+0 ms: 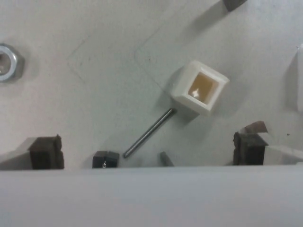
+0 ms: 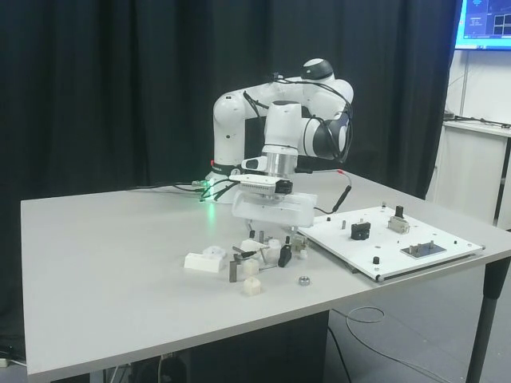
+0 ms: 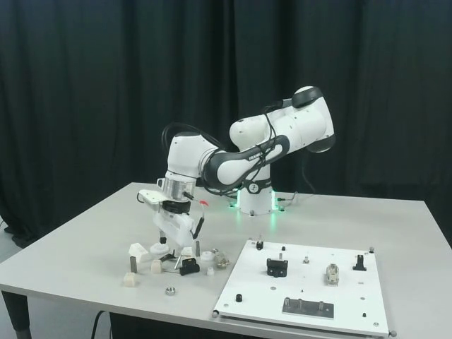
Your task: Remove square peg 2.
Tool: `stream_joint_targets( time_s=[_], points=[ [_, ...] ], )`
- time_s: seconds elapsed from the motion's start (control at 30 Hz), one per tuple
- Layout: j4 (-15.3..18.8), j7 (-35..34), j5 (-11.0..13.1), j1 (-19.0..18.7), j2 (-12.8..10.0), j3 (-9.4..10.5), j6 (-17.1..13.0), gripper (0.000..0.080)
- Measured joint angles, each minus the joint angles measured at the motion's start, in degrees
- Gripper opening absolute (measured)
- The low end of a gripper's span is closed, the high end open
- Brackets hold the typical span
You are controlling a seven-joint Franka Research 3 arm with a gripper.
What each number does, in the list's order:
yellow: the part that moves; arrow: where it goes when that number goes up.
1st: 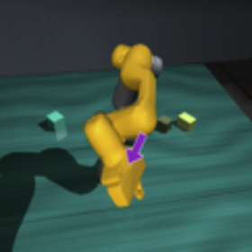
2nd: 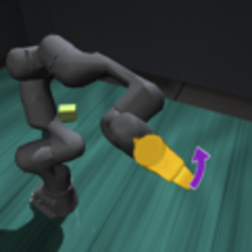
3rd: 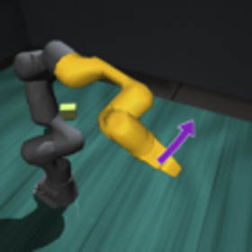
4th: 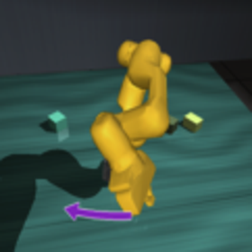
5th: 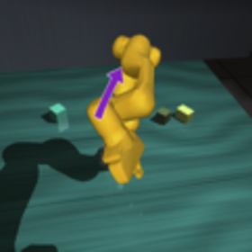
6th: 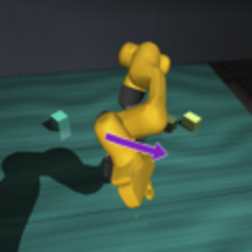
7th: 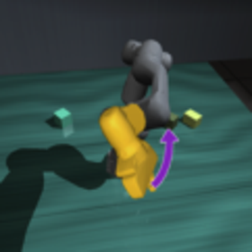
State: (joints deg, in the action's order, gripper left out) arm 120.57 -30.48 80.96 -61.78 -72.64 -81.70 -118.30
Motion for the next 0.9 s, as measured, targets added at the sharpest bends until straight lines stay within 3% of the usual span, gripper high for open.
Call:
stream_joint_targets(
  time_s=[0.9],
  points=[
    [-1.3,0.0,0.3,0.9,-0.2,-0.25,1.0,0.0800]
  ],
)
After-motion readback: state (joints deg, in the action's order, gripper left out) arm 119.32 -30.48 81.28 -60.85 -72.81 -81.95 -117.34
